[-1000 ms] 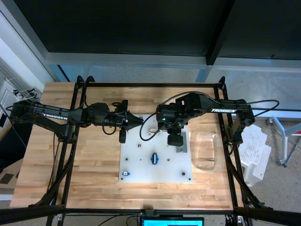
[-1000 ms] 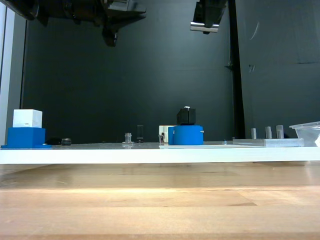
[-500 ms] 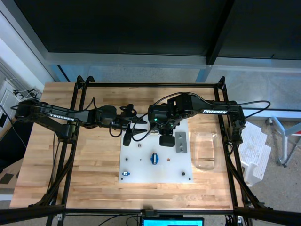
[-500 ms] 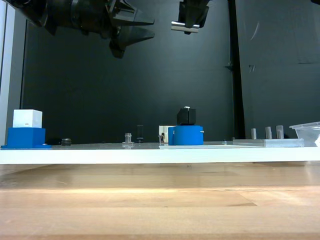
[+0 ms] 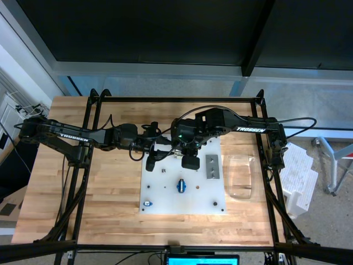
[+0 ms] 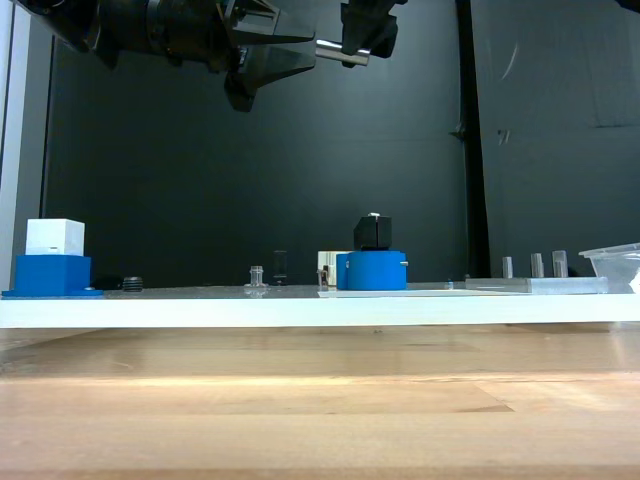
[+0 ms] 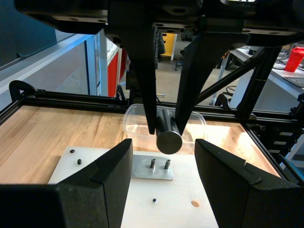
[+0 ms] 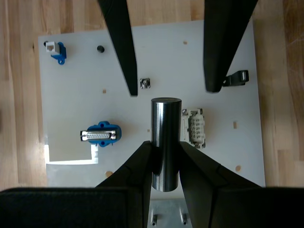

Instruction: Pick the 16mm cylinder and install on the taskboard

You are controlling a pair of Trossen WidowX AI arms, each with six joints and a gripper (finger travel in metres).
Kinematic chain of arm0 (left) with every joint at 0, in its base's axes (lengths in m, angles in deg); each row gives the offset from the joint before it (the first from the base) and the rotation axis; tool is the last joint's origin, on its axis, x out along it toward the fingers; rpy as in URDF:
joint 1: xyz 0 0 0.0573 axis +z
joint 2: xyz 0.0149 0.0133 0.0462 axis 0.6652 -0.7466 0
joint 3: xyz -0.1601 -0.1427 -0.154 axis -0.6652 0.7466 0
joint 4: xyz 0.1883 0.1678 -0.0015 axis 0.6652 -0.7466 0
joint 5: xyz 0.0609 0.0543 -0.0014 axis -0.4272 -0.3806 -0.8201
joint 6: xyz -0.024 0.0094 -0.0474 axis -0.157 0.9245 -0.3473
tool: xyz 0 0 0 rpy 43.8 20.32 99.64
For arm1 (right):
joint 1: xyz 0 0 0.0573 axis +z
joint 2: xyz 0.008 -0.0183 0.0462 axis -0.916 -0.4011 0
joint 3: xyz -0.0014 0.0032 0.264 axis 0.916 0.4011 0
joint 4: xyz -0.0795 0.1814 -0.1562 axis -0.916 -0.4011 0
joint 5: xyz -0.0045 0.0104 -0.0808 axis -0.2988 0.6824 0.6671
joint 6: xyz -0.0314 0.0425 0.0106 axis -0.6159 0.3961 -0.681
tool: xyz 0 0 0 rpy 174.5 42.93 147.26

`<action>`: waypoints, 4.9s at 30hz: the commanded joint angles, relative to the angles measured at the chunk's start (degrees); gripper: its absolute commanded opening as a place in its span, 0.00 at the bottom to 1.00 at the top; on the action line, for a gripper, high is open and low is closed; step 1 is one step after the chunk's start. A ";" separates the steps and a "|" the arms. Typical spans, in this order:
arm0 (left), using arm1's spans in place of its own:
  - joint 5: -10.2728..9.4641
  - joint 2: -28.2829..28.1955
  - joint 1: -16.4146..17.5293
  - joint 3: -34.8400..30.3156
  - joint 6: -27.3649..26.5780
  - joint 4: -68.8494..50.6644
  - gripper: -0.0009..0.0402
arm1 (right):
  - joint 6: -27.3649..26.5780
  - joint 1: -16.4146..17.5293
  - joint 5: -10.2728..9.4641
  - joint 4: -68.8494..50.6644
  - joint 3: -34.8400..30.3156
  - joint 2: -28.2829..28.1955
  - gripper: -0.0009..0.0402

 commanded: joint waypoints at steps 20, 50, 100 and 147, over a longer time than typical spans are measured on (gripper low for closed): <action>-1.05 0.00 0.07 -0.39 0.09 0.46 0.43 | -1.38 -0.92 -0.02 3.45 0.00 -0.15 0.04; -0.48 0.00 0.07 -0.39 0.07 -0.04 0.05 | -2.71 -0.96 0.09 5.11 0.00 -0.13 0.05; -2.69 0.24 0.15 -0.55 -0.02 13.90 0.04 | -1.70 -0.52 3.80 81.18 61.88 38.88 0.60; -3.87 0.24 0.13 -0.52 -1.31 21.97 0.04 | -0.37 -0.44 0.31 102.20 70.93 39.30 0.15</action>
